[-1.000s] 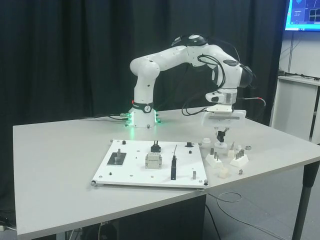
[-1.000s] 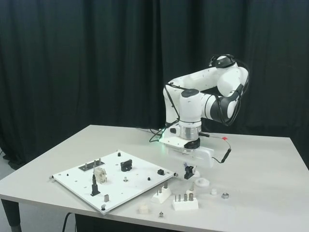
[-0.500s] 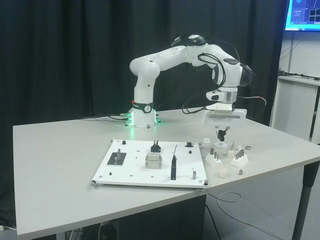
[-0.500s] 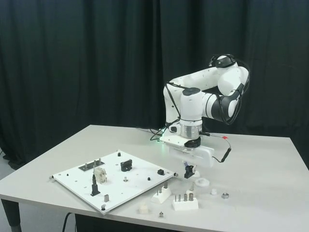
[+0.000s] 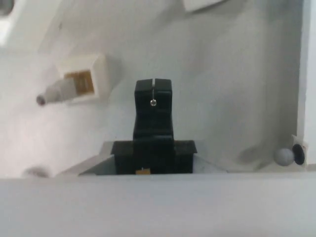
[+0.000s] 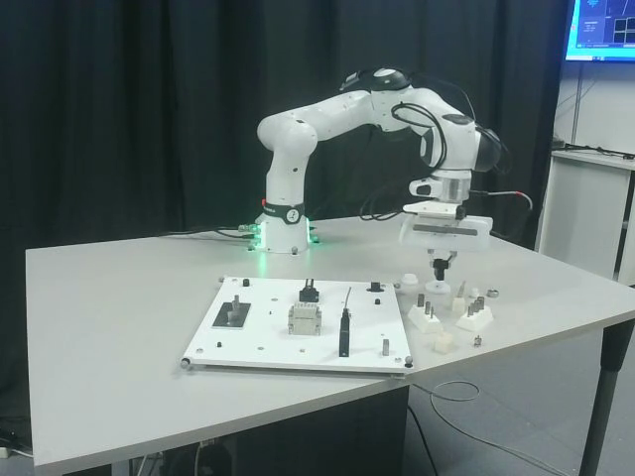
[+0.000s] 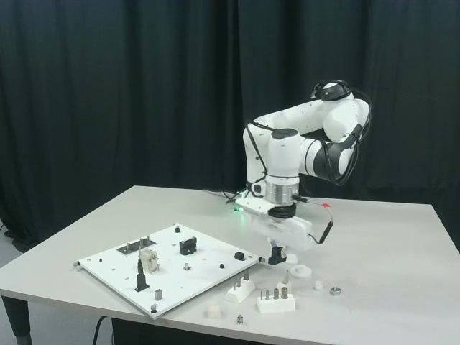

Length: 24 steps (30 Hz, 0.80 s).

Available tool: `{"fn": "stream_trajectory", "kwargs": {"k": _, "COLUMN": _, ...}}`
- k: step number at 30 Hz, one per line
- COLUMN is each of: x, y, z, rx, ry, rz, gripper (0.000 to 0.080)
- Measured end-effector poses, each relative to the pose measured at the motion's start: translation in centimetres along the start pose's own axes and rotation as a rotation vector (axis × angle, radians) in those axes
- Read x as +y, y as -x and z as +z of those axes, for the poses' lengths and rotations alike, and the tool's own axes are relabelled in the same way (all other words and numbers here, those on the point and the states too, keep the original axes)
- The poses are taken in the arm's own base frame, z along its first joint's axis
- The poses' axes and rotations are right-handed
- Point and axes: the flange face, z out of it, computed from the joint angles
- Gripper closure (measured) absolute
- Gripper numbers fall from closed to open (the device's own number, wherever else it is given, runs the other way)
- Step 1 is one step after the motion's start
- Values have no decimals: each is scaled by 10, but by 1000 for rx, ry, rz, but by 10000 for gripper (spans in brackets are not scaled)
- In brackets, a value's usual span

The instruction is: Place D-SUB.

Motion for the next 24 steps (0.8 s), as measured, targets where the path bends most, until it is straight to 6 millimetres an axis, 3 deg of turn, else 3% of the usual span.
{"fn": "stream_trajectory", "kwargs": {"k": 24, "x": -9, "y": -27, "z": -10, "rx": 59, "ry": -64, "rz": 744, "gripper": 648}}
